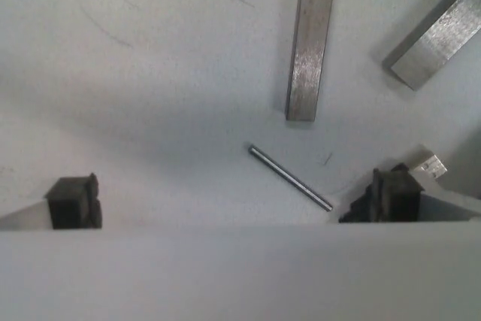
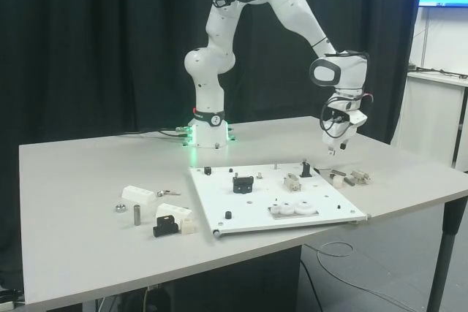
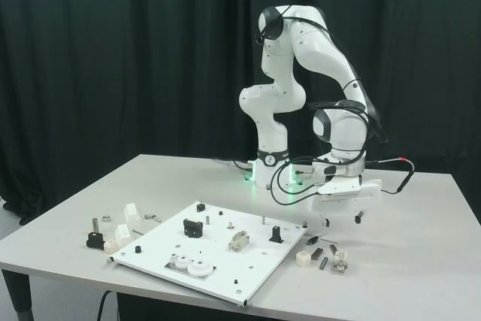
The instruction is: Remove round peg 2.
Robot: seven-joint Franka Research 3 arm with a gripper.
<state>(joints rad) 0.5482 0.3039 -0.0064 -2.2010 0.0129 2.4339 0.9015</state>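
From where I stand, the job looks close to finished. The thin round metal peg [image 1: 290, 178] lies flat on the grey counter [image 1: 150, 110], off the white square assembly board [image 2: 272, 199], among the loose pieces set down past the board's edge on the side away from the other scattered parts. I take this slim rod to be round peg 2, though nothing marks it as such.

The claw [image 1: 233, 201] of the white robot arm [image 2: 292, 16] hangs above it with its two black fingertips [image 1: 74, 202] spread wide and nothing between them. So the peg appears released; what seems left is for the arm to lift clear.

The wrist view gives what the room views cannot: the peg itself, lying apart from a flat grey metal bar [image 1: 309, 56] and from a thicker grey metal block [image 1: 443, 31] further off, touching neither. It also shows faint scratches on the counter.

The two room views show the setting instead. The claw [image 3: 342, 219] hovers just beyond the board's edge, over a cluster of small parts. On the board I see a black bracket [image 2: 242, 183] and a pair of white gears [image 2: 295, 208]. The far side of the counter holds more parts, among them a small white block [image 2: 137, 194]. From either room camera the peg is too small for me to pick out with confidence.
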